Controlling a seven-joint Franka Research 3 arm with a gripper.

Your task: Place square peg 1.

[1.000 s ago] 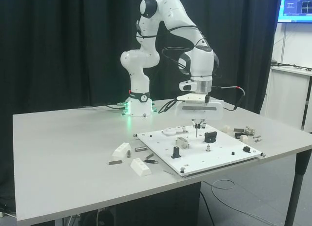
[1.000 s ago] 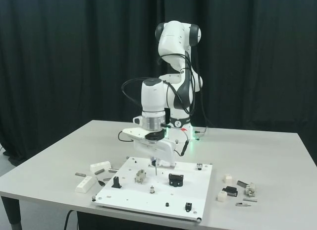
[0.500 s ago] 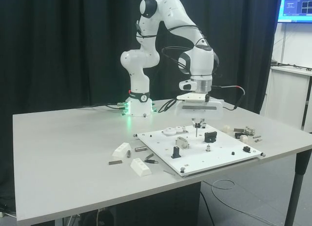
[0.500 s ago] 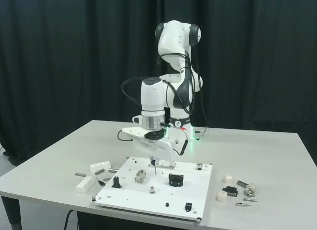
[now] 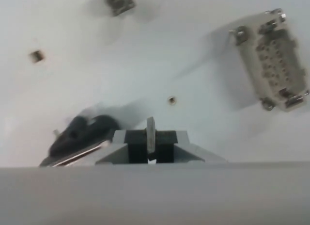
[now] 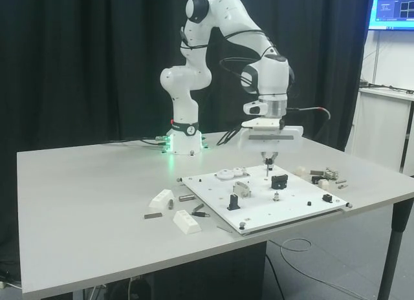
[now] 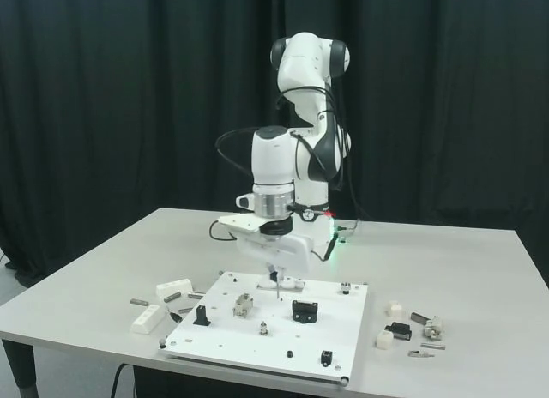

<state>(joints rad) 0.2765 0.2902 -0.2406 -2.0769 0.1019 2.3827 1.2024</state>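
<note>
Since a second ago the hand (image 6: 268,159) has risen and shifted right, clamping the square peg (image 5: 150,135) above the white board (image 6: 294,206), near a black block (image 6: 279,181).

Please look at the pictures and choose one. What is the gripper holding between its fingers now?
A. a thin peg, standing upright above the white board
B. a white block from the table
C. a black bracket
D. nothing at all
A: in the wrist view the gripper clamps a thin peg between its black fingers, and the room views show it hanging upright over the white board.

No readable text, label, brand, number or sign anywhere.
</note>
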